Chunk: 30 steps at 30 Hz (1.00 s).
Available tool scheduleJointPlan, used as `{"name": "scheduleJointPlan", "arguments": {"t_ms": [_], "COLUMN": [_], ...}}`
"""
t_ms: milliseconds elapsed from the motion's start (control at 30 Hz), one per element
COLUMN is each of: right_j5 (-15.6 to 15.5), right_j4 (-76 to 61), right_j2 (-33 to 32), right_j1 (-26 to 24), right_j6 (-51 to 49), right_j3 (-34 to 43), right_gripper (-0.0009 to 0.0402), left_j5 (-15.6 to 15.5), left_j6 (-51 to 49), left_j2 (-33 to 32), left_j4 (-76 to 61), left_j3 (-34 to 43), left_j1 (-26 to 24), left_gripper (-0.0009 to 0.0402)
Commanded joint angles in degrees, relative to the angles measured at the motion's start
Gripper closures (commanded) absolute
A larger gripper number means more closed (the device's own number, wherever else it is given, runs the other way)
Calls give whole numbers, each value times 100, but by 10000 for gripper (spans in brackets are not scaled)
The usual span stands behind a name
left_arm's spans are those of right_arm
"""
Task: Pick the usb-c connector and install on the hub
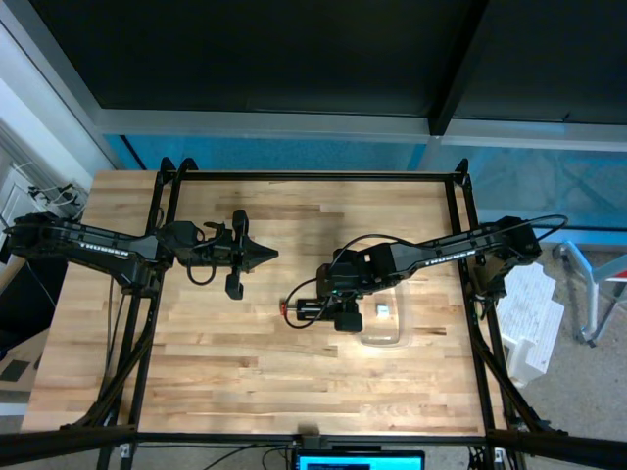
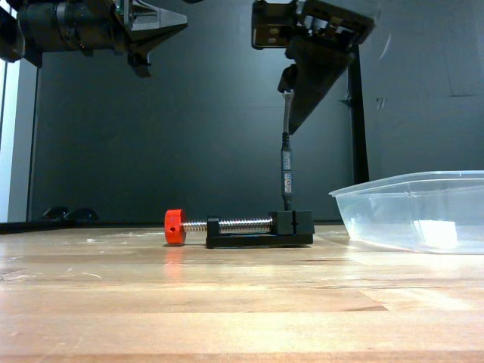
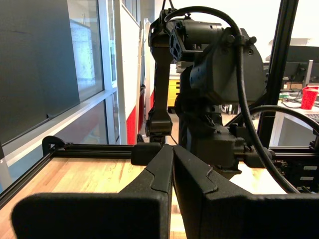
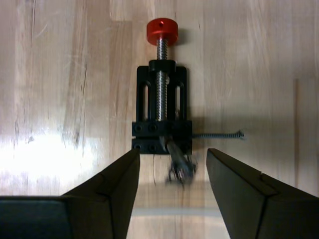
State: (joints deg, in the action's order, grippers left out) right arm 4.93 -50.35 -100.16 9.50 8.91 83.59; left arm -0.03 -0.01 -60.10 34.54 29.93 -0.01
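Low view: usb-c connector (image 2: pixel 286 178) stands upright directly below the right claw (image 2: pixel 295 113). Its lower end sits in the jaw block of a small black vise (image 2: pixel 257 229) on the counter (image 2: pixel 227 302). Can't make out the hub apart from the vise jaws, so can't tell how deep the plug sits. The connector's cable (image 2: pixel 286 113) runs straight up alongside one claw finger; contact unclear.

Right wrist view: right claw fingers (image 4: pixel 114 189) are spread wide with nothing clamped. The connector is blurred in the gap between them, at the vise's jaw end. The red knob (image 4: pixel 162 31) is at the vise's far end from the claw. A thin coiled wire (image 4: pixel 219 135) lies on the counter just beside the vise.

A clear plastic tub (image 2: pixel 408 212) sits on the counter near the vise, on the side away from the knob.

Left claw (image 1: pixel 266 255) is raised, well apart from the vise and pointing toward the right arm. Left wrist view shows its fingers pressed together on nothing.
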Motion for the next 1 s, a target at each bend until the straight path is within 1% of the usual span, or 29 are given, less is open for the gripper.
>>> {"name": "scheduleJointPlan", "arguments": {"t_ms": [33, 167, 400, 633, 733, 1000], "right_j5": [13, 11, 7, 4, 7, 7], "right_j4": [118, 175, 479, 916, 1014, 1043], "right_j2": [234, 498, 1045, 1440, 1543, 1565], "right_j1": [0, -15, -22, -26, -26, -26], "right_j6": [-44, -46, -57, -44, -39, -44], "right_j3": [-162, -339, -892, -1451, -1572, -1602], "right_gripper": [182, 175, 182, 190, 195, 213], "left_j5": [2, 2, 2, 2, 0, 2], "left_j6": [0, 0, 0, 0, 0, 0], "left_j2": [0, 0, 0, 0, 0, 0], "left_j4": [0, 2, 0, 2, 0, 0], "left_j3": [2, 2, 2, 2, 2, 2], "left_j1": [2, 2, 2, 0, 2, 0], "left_gripper": [393, 393, 393, 393, 393, 393]}}
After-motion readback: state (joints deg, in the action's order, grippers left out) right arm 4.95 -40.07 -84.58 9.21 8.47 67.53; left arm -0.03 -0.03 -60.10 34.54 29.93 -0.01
